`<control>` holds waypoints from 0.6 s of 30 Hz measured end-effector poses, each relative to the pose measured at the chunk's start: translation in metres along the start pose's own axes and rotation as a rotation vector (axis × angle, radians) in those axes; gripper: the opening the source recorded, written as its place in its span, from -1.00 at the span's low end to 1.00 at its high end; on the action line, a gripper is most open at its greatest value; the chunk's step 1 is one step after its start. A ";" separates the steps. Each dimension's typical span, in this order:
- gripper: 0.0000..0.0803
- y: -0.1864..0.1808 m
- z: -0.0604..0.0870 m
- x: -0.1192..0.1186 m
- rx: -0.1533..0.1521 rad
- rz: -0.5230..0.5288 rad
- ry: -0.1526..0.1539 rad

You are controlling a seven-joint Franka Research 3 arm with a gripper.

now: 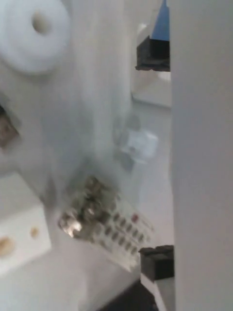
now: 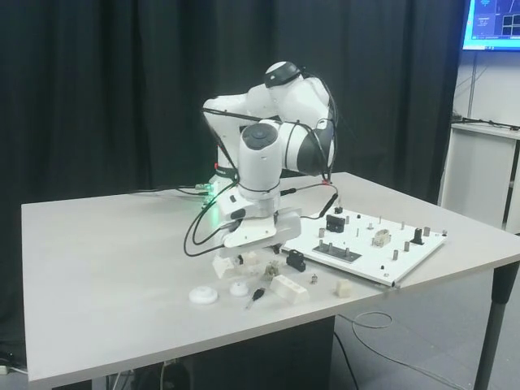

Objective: Remove round peg 4.

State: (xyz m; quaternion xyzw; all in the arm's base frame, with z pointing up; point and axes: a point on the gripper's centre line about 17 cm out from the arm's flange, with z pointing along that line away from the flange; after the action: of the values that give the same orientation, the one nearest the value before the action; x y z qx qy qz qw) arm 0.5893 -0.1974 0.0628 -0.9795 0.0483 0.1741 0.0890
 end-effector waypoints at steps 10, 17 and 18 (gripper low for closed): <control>0.99 -0.031 0.003 -0.019 -0.008 0.018 -0.021; 0.99 -0.052 0.006 -0.031 -0.008 0.054 0.015; 0.99 -0.054 0.007 -0.033 -0.011 0.061 0.024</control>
State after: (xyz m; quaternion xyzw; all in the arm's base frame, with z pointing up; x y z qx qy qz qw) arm 0.5628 -0.1410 0.0768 -0.9801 0.0784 0.1652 0.0778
